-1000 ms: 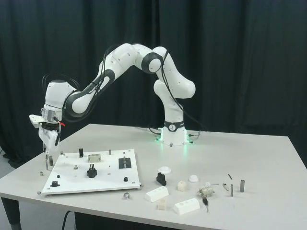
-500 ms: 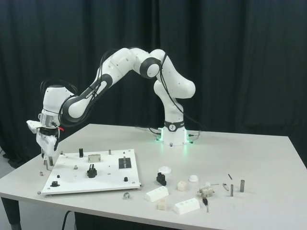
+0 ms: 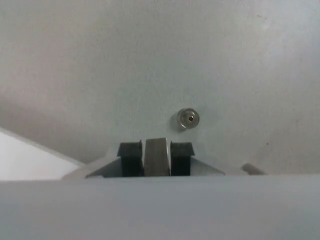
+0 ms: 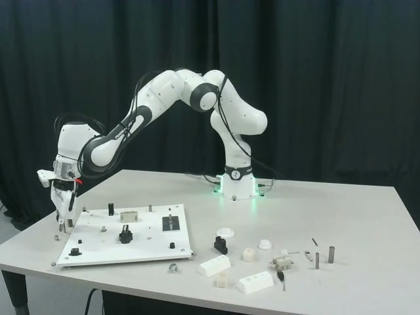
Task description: Place square peg 3.
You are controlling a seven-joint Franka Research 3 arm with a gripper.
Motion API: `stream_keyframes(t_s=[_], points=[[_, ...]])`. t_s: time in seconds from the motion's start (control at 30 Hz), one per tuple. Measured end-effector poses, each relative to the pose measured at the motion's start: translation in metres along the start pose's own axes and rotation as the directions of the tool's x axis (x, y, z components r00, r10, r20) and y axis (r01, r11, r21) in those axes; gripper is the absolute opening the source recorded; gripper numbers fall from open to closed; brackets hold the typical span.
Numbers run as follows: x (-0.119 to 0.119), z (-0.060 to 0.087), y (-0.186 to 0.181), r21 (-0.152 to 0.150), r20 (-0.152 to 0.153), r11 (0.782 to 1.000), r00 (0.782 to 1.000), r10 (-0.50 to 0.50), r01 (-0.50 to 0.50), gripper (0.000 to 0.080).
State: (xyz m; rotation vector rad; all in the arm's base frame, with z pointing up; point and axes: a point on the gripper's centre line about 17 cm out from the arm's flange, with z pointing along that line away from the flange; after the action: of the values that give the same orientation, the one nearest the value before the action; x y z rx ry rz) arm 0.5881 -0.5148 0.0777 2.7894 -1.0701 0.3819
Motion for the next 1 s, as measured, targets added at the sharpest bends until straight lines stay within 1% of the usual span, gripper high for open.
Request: stream_keyframes(t_s=[0.33,1.0], points=[[-0.003,0.009,0.000,-0.006,0.009,1.000,1.000,-0.004,0.004,0.0116],[-0.010,0.023,0.001,-0.008,0.045,1.000,0.999,-0.009,0.010,0.0116]])
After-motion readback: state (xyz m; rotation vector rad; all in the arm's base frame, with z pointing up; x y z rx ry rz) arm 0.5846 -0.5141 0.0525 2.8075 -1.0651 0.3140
